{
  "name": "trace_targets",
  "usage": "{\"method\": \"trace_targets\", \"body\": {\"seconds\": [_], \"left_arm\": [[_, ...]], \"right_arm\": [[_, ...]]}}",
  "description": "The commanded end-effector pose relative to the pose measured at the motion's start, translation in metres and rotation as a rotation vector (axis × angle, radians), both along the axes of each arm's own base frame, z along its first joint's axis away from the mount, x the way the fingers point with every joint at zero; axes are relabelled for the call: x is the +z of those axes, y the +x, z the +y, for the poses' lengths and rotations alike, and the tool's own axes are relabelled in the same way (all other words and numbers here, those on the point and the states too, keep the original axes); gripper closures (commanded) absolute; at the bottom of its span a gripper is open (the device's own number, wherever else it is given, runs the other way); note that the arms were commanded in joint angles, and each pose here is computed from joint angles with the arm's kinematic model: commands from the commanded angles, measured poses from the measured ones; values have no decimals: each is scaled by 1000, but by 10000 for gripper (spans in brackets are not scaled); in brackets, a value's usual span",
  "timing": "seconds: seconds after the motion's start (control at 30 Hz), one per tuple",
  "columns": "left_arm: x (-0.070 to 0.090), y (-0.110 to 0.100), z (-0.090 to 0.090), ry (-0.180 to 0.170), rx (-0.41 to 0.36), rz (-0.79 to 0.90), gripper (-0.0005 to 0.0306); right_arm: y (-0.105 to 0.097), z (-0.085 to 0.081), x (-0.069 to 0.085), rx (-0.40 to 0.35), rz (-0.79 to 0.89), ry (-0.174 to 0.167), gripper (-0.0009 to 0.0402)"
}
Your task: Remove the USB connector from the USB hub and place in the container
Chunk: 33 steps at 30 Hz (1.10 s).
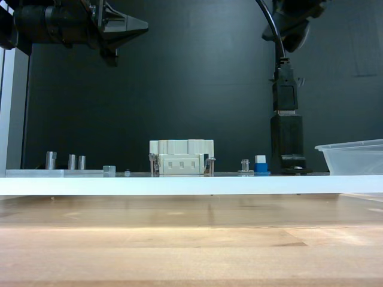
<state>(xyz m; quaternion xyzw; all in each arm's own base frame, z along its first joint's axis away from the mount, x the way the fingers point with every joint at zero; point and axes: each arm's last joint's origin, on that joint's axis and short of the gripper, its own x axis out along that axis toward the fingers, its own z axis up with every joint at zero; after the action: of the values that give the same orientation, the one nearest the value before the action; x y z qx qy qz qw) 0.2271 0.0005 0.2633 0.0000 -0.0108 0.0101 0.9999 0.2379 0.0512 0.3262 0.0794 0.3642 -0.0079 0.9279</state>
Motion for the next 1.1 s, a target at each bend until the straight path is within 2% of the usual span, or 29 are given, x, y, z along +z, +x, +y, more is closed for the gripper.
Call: {"method": "trace_targets", "body": {"seconds": [0.03, 0.17, 0.37, 0.57, 0.7, 0.93, 1.1], "left_arm": [[0, 0, 0, 0, 0, 0, 300], [0, 0, 0, 0, 0, 0, 300], [0, 0, 0, 0, 0, 0, 300], [0, 0, 0, 0, 0, 0, 300], [0, 0, 0, 0, 0, 0, 300], [0, 0, 0, 0, 0, 0, 300], [0, 0, 0, 0, 0, 0, 300]], "right_arm": [[-2, 10, -1, -12, 49, 18, 385], [-2, 22, -2, -20, 93, 45, 369], [0, 39, -6, -41, 141, 51, 345], [7, 58, -8, -19, 173, 63, 338], [12, 67, -10, -21, 221, 17, 338], [24, 87, -11, 22, 237, 5, 338], [29, 98, -19, 44, 265, -6, 338]]}}
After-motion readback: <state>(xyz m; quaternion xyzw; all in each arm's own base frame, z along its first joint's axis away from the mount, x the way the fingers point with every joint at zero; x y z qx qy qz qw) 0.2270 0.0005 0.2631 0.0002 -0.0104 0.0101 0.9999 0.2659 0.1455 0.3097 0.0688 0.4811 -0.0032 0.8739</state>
